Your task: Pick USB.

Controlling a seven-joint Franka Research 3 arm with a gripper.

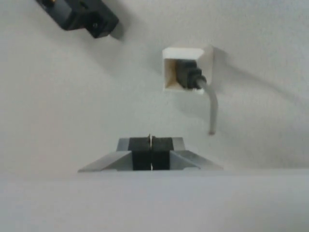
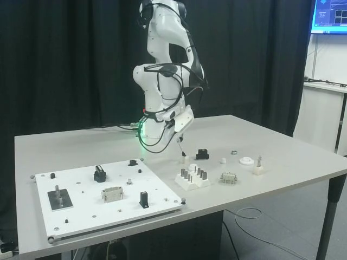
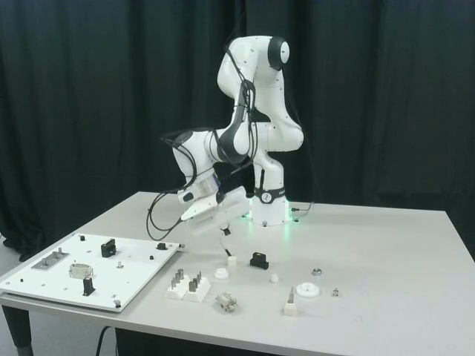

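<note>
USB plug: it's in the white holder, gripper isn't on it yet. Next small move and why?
Probably open the gripper first, then shift it over the USB plug. In the wrist view its black pads meet with no gap, and the plug sits in its white holder well off the gripper's line. The room views show the gripper above the table, not yet down at the holder.

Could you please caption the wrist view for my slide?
Shut gripper above the grey table, facing black USB plug in white holder.
</note>
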